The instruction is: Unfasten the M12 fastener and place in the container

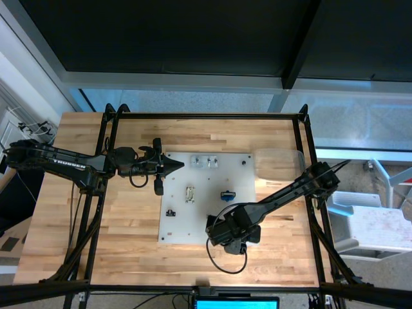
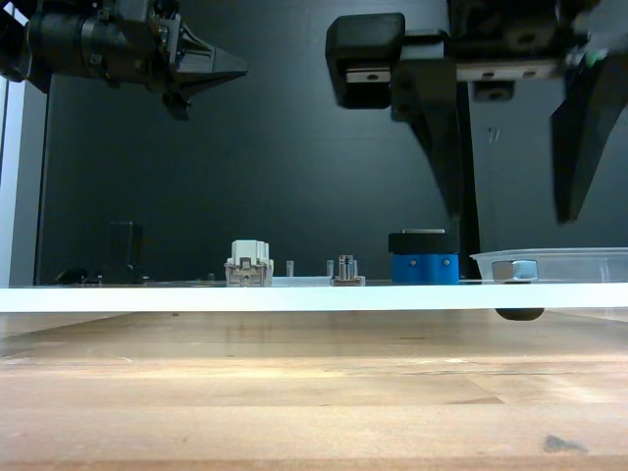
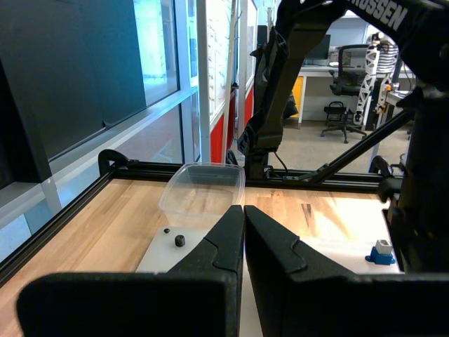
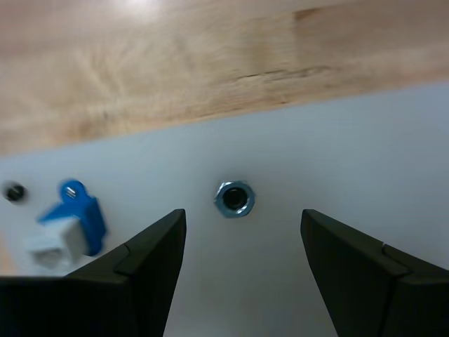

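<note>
The right gripper [image 4: 240, 216] hangs over the near right of the white board [image 1: 193, 222], fingers spread wide and grasping nothing, with the silver nut [image 4: 234, 199] directly below and between them. The nut sits on the board, its dark centre suggesting it is on its stud; whether it has been loosened cannot be told. The container [image 1: 278, 165] stands off the board's far right corner and looks empty from above. By this reading the unfastening is in hand, not done. The next move calls for the fingers to drop squarely either side of the nut, clench on it, turn it off the threads, then carry it far and right to the container. The left gripper [image 1: 175, 165] hovers at the board's far left edge, fingers pressed together on nothing. The counter [image 1: 96, 212] is pale wood in a black frame; beyond it are dark panels and windows.
</note>
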